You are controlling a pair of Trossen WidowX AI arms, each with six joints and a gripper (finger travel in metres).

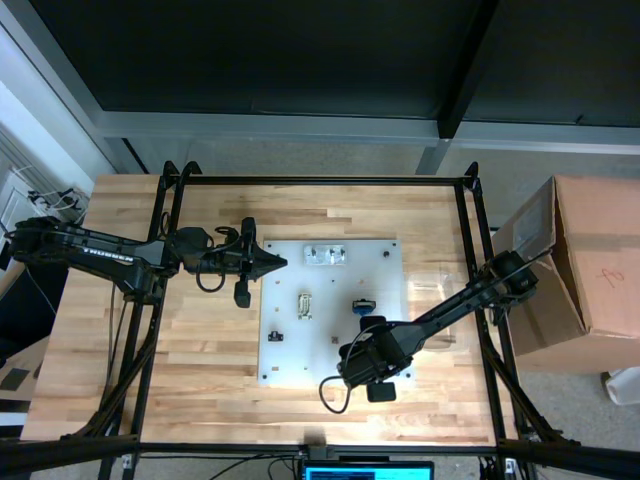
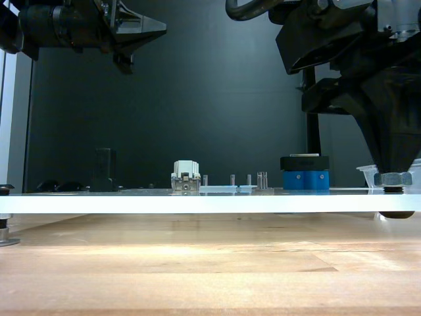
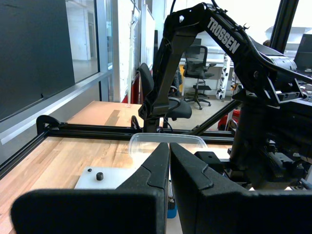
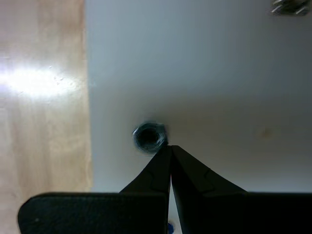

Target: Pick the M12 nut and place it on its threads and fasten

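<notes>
The right pincer is closed tight, its two fingers pressed together with nothing between them. The silver nut lies just past its tips, outside the grip; we cannot tell whether the tips touch its rim.

From desk height we see the nut sitting level on its stud. A thin dark sliver of the stud shows between the nut and the white board, and the pincer comes down on the nut from 12 o'clock. From above, the right arm hides the nut; the pincer stands at about 5 o'clock on the board, near its near right edge.

A blue block stands on the board at 12 o'clock from this pincer. A clear tray lies on the desk beside the board's 3 o'clock edge. A cardboard box stands off the desk, farther toward 3 o'clock.

The left pincer hangs high over the board's edge at about 10 o'clock. It points toward 3 o'clock, its fingers drawn together and holding nothing.
</notes>
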